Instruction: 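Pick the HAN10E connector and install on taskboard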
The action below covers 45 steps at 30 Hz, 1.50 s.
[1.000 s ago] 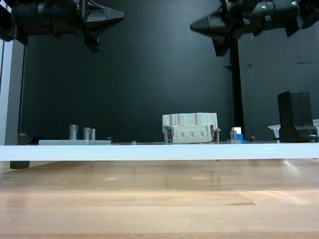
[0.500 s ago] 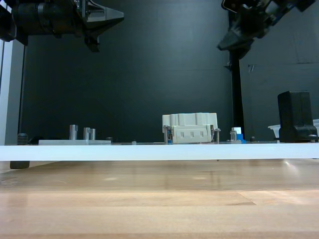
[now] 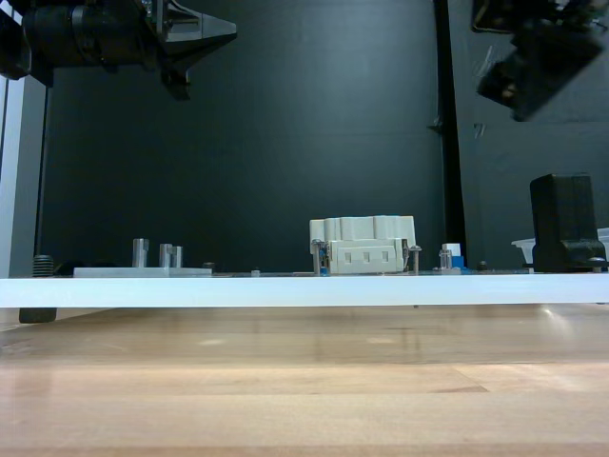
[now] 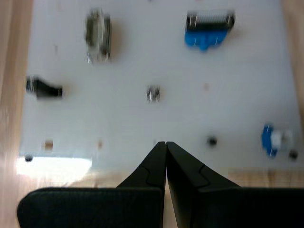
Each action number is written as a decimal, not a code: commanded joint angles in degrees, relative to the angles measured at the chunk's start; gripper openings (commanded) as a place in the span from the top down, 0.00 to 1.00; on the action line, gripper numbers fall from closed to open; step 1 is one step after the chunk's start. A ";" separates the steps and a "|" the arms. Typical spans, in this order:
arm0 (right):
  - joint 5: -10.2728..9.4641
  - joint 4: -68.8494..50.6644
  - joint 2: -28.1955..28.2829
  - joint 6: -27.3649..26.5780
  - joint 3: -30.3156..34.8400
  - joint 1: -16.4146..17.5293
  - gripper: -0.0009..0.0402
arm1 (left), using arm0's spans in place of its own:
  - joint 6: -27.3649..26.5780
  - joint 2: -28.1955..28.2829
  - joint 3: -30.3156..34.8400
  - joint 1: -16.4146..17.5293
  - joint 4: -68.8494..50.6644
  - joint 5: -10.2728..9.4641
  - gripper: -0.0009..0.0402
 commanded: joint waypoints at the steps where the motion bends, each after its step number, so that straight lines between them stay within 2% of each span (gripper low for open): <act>1: 0.02 -4.26 0.04 1.49 -0.02 1.57 0.98 | 0.00 0.00 0.00 0.00 0.00 0.00 0.98; 15: 0.00 -15.98 0.44 8.09 -0.24 8.00 0.98 | 0.00 0.00 0.00 0.00 0.00 0.00 0.98; 21: -0.02 -16.46 2.78 9.22 -0.26 8.46 0.94 | 0.00 0.00 0.00 0.00 0.00 0.00 0.98; 24: 0.04 -16.22 3.76 9.25 -0.26 8.63 0.87 | 0.00 0.00 0.00 0.00 0.00 0.00 0.98; 29: 0.04 -14.53 4.72 9.49 -1.18 9.49 0.68 | 0.00 0.00 0.00 0.00 -0.02 0.00 0.98; 36: 1.57 -12.22 4.72 10.97 -4.00 10.88 0.42 | 0.00 0.00 0.00 0.00 0.00 0.00 0.98; 40: 1.55 -10.12 4.72 12.68 -5.97 11.58 0.33 | 0.00 0.00 0.00 0.00 0.00 0.00 0.98; 45: 2.27 -8.76 5.77 12.98 -7.50 12.02 0.27 | 0.00 0.00 0.00 0.00 0.00 0.00 0.98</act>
